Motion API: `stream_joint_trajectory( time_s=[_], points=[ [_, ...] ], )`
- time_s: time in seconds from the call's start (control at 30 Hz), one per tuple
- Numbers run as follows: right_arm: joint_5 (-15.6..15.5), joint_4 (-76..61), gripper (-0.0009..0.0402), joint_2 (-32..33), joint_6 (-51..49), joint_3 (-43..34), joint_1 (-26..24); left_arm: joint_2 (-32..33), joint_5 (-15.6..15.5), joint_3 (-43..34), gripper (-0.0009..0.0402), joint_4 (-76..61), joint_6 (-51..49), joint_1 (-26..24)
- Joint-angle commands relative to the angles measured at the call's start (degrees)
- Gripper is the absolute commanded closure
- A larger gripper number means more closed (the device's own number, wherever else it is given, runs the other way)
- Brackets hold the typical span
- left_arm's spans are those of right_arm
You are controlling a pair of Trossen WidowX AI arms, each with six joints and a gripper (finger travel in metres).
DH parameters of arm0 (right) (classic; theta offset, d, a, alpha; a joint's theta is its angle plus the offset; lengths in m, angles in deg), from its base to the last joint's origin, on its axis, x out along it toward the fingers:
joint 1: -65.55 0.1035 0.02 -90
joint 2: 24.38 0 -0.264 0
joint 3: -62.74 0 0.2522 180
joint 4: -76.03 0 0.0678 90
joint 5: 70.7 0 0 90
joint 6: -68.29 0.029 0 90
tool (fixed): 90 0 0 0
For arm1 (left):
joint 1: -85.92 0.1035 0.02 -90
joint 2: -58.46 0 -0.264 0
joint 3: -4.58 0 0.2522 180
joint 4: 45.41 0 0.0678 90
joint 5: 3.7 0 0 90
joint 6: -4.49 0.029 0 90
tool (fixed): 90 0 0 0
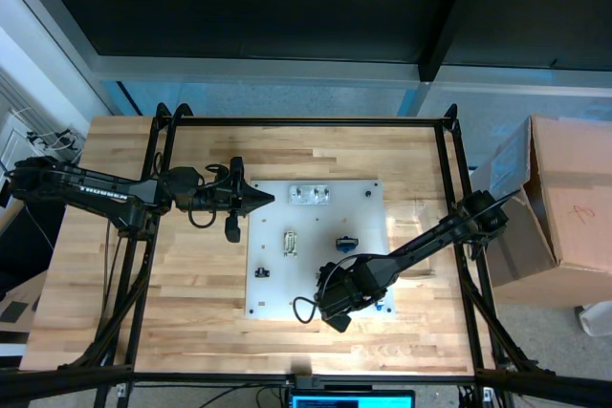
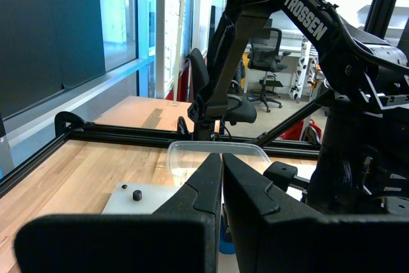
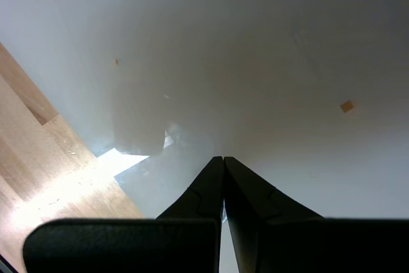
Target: Unfasten the M12 nut and place it in the container
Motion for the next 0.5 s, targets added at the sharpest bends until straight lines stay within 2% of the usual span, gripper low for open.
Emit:
stream_joint_trajectory(
  time_s=[0.03, 0.13, 0.2, 0.3, 0.37, 0.5],
  points=[
    [-0.44, 0.07, 0.0393, -0.04, -0.44, -0.02, 0.04, 0.02, 0.02, 0.00, 0.0393, 0.02, 0.00, 0.02],
    [-0.72, 0.24, 0.0393, -0.11, -1.73, -0.26, 0.07, 0.02, 0.02, 0.00, 0.0393, 0.02, 0.00, 0.02],
    [-2.82, 0.46, 0.0393, -0.46, -3.10, -0.44, 0.07, 0.02, 0.02, 0.00, 0.0393, 0.02, 0.00, 0.02],
    [-8.24, -0.07, 0.0393, -1.05, -4.55, -0.50, 0.07, 0.02, 0.02, 0.00, 0.0393, 0.02, 0.00, 0.02],
    [-10.49, -0.61, 0.0393, -1.44, -6.36, -0.50, 0.04, 0.02, 0.02, 0.00, 0.0393, 0.02, 0.00, 0.02],
    [-11.32, -1.70, 0.0393, -2.54, -9.38, -0.50, 0.07, 0.02, 0.02, 0.00, 0.0393, 0.02, 0.00, 0.00]
  ],
)
